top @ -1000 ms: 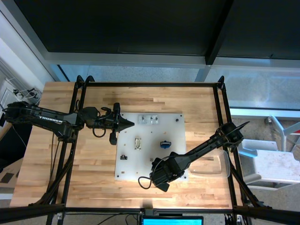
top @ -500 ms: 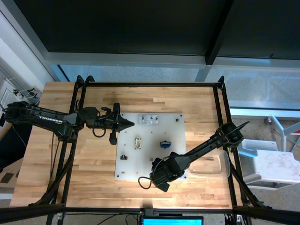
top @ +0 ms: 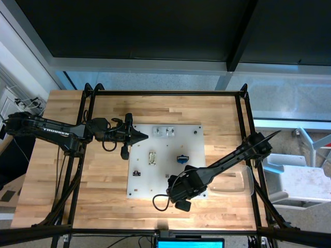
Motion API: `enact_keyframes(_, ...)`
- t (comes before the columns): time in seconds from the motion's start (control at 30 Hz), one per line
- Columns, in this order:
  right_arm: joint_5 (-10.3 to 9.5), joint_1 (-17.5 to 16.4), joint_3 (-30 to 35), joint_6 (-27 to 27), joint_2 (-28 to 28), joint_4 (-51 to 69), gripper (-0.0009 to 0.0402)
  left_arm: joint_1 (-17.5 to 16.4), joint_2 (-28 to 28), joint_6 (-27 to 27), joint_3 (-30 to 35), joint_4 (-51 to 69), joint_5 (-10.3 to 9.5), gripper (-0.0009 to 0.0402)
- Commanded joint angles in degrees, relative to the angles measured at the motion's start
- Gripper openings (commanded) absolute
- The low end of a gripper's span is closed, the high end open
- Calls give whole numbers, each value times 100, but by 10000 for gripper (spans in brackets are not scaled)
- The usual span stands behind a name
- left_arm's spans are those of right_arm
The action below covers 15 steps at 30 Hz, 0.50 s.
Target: Unfasten the M12 fastener and place in the container
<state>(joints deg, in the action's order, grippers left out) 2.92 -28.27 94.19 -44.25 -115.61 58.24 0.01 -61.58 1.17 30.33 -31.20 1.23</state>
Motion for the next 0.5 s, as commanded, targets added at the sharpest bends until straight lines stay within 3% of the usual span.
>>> enact_keyframes(0.03,-2,-11,4,195,140,44,6,0,-2,0,0,0,0,0)
enact_keyframes(0.27,52,-39,-74,122,522,236,7,0,-2,0,0,0,0,0)
enact_keyframes(0.5,72,-125,-715,-26,1102,229,7,0,-2,0,0,0,0,0)
